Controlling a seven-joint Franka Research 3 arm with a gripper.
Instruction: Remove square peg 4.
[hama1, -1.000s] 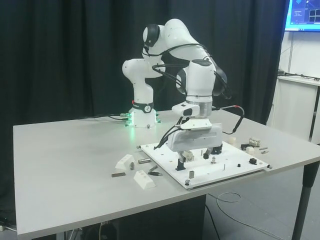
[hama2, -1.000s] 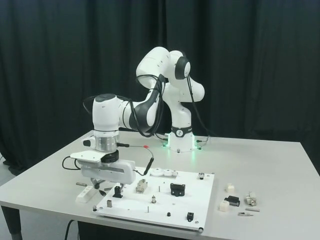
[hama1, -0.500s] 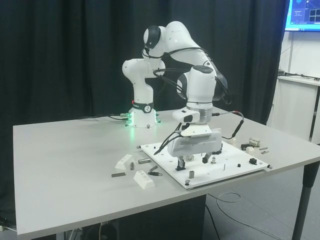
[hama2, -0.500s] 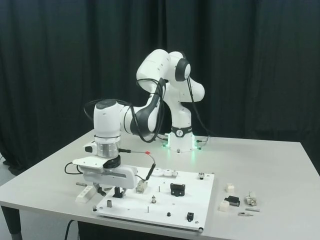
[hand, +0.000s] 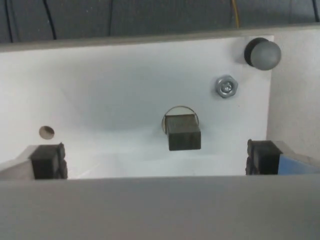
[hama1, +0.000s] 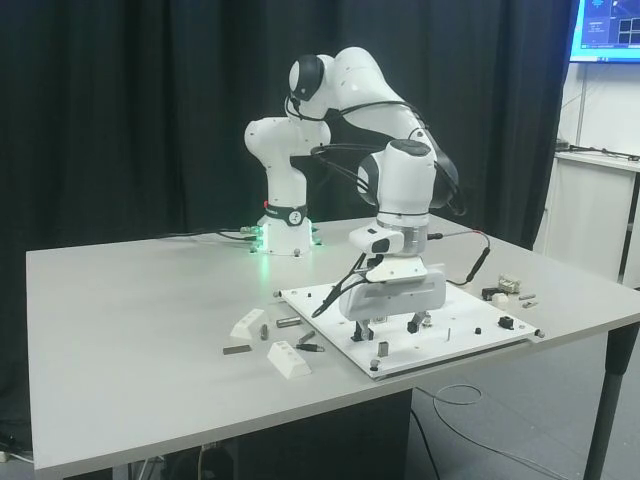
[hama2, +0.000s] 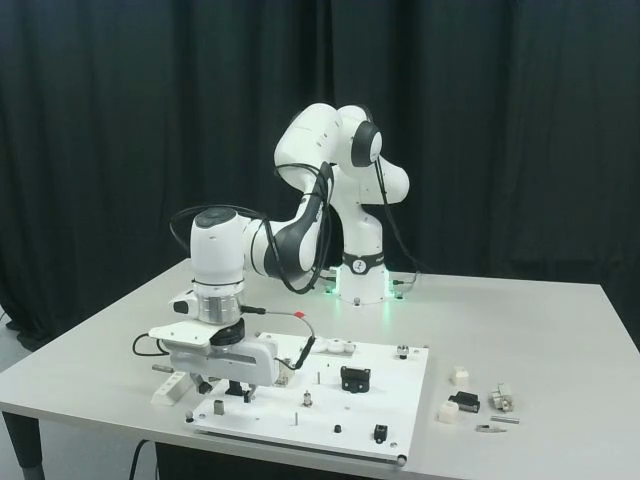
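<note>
The white arm (hama1: 370, 90) reached down from its base at the back of the grey table (hama1: 130, 320) and held its gripper (hand: 152, 161) low over the corner of the white board (hand: 110, 85) nearest the table's front edge. In the wrist view the two black fingertips (hand: 47, 161) stood wide apart, one on each side, with nothing between them but bare board. The square peg (hand: 183, 132), dark and blocky, stood upright in a round seat in the board, roughly midway between the fingertips in their spread but a little beyond the line that joined them; neither tip touched it. Just beside the peg a grey hex nut (hand: 226, 86) sat on the board, and past that a round grey knob (hand: 262, 53) marked the board's corner. A small round hole (hand: 46, 131) showed in the board near the other fingertip. In the first room view the gripper (hama1: 385, 322) hung just above the board (hama1: 450, 345), and a small peg (hama1: 382, 349) stood close under it by the board's front edge. In the second room view the same small peg (hama2: 217, 407) stood at the board's near corner, just in front of the gripper (hama2: 220, 385). White blocks (hama1: 288, 358) and small metal parts lay on the table beside the board, well apart from the peg.
</note>
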